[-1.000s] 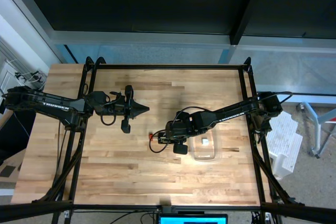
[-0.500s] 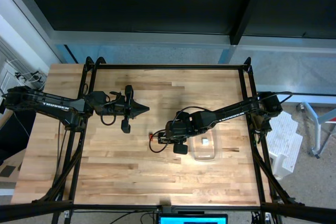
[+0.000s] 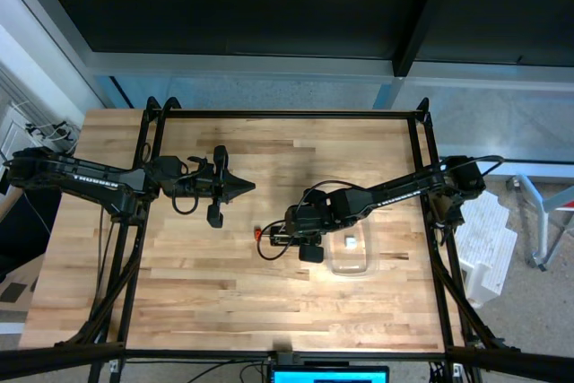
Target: Pick the RCA connector and install on taskboard
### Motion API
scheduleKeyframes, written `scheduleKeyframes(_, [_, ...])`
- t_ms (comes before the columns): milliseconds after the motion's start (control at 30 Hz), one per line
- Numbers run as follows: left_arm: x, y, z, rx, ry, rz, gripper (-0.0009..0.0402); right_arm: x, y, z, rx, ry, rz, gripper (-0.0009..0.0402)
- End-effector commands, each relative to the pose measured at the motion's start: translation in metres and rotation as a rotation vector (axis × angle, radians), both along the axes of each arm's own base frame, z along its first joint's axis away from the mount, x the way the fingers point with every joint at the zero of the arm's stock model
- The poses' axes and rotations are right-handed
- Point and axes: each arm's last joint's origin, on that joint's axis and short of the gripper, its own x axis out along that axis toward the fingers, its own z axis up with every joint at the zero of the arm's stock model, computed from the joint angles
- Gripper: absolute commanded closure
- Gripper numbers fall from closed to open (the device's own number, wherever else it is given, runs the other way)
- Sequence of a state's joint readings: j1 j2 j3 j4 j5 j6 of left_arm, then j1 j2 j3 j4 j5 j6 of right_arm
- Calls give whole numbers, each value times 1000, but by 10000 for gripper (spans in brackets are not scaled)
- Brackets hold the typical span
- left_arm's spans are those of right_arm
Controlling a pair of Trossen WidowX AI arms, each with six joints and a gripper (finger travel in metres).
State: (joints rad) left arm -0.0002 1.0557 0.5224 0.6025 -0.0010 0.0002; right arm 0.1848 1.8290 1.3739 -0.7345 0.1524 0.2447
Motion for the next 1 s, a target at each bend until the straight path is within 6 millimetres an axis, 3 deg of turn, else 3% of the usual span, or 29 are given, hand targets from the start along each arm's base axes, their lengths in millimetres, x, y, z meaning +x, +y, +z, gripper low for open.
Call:
scheduleKeyframes(33, [0, 0, 0, 0, -1, 0, 393, -3, 0, 9, 2, -17, 0, 235])
scheduleKeyframes(233, [0, 0, 0, 0, -1, 0, 393, -8, -1, 19, 4, -34, -1, 214])
scheduleKeyframes(500, [0, 0, 0, 0, 0, 0, 393, -9, -1, 21, 5, -39, 1, 217])
scheduleKeyframes(633, [0, 0, 0, 0, -1, 0, 393, -15, -3, 32, 4, -67, 18, 216])
scheduleKeyframes(1000, [0, 0, 0, 0, -1, 0, 393, -43, -15, 58, 36, -327, 56, 254])
